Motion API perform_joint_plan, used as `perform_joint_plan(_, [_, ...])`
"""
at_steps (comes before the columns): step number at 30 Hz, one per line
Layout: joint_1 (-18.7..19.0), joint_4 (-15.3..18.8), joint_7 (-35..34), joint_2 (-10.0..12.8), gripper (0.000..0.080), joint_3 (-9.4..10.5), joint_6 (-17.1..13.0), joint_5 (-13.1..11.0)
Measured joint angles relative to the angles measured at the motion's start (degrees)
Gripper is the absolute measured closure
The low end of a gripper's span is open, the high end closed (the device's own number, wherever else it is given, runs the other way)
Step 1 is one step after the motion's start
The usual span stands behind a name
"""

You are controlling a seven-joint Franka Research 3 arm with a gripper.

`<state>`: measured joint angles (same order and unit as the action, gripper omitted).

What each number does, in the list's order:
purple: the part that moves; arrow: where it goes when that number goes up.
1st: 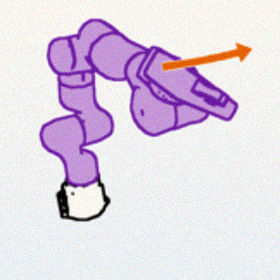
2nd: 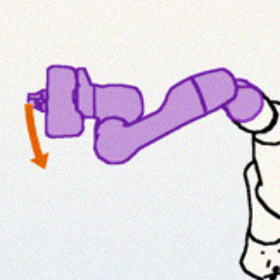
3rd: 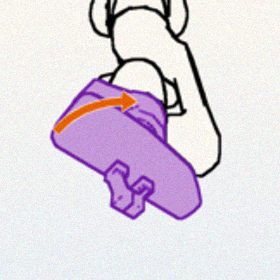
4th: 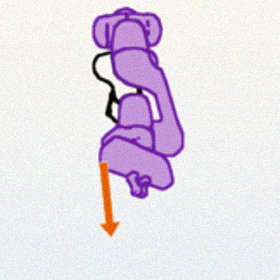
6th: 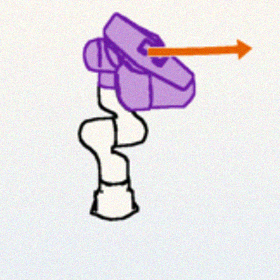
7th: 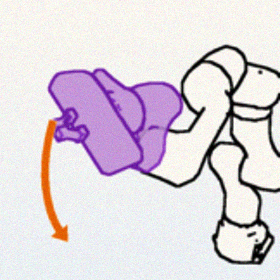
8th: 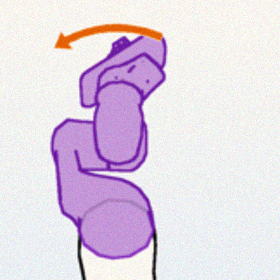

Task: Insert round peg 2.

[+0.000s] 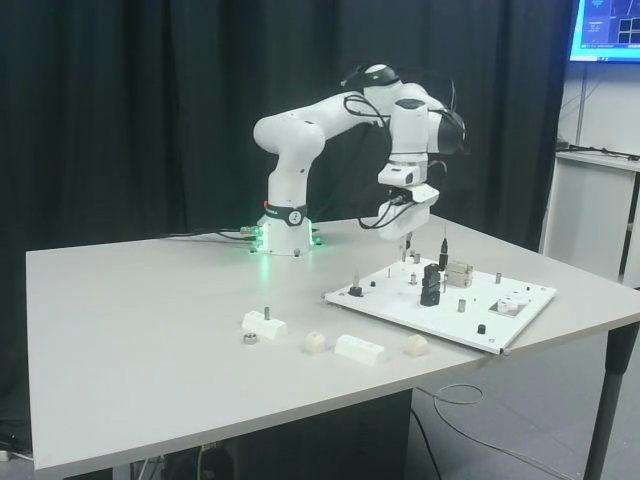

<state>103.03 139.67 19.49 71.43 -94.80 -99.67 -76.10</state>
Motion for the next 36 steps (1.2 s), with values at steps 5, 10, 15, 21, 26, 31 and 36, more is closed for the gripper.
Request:
perform_joint_plan(5, [2.3,0.6,-1.9,0.0,0.0741,0.26,0.0,0.3])
perform_joint_plan(10, [4.3,1.3,-3.8,0.0,0.0741,0.69,-0.1,0.5])
perform_joint_plan(15, [6.1,1.7,-5.5,0.0,0.0741,1.11,-0.2,1.0])
perform_joint_plan(21, [8.1,2.4,-7.7,0.0,0.0741,1.58,-0.4,1.3])
perform_joint_plan(26, [9.7,3.0,-9.2,0.0,0.0741,1.96,-0.5,1.8])
perform_joint_plan(31, [10.9,3.3,-10.9,0.0,0.0741,2.39,-0.6,2.4])
perform_joint_plan(36, [12.2,3.8,-12.6,0.0,0.0741,2.71,-0.6,2.4])
